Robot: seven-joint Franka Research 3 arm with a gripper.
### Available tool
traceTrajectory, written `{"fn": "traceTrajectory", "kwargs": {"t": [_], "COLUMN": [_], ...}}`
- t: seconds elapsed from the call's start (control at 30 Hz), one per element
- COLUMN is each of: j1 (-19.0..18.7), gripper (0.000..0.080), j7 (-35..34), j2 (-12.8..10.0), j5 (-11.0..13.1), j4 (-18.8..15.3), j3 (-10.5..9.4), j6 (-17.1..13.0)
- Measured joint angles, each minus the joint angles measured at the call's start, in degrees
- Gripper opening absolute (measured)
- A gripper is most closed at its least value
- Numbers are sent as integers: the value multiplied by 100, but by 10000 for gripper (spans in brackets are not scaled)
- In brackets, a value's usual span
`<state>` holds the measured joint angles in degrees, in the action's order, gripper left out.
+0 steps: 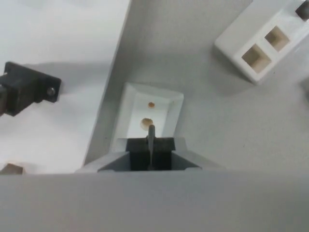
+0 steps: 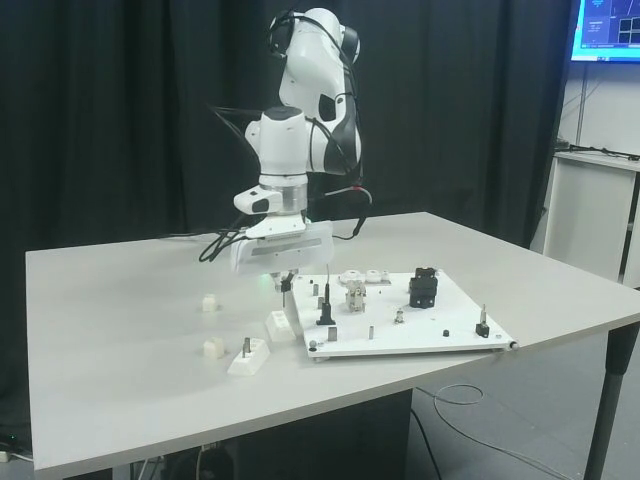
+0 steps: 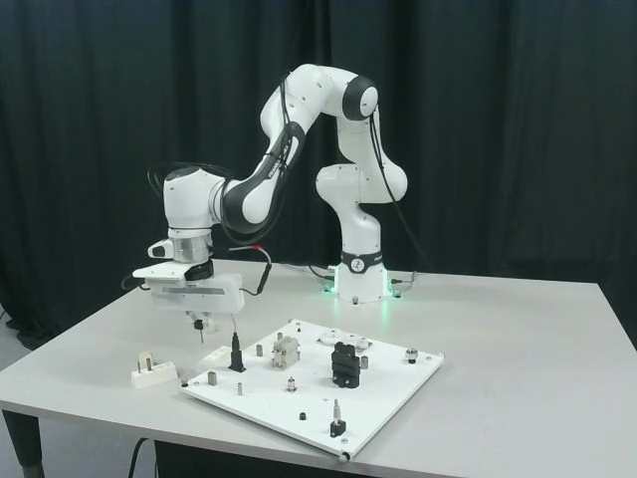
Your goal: Insert round peg 1.
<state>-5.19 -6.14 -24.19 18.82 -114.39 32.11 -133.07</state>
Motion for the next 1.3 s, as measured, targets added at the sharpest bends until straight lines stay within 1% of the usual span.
{"fn": "traceTrajectory", "kwargs": {"t": [0.77, 1.07, 1.3], "j1": [-4, -2, -9], "gripper": [16, 16, 16], "j7": [-45, -115, -110], "j2": [-4, -18, -22], "j5": [-55, -56, -56], "j4": [28, 40, 82], "j3": [1, 46, 38], "j6": [-23, -64, -228]}}
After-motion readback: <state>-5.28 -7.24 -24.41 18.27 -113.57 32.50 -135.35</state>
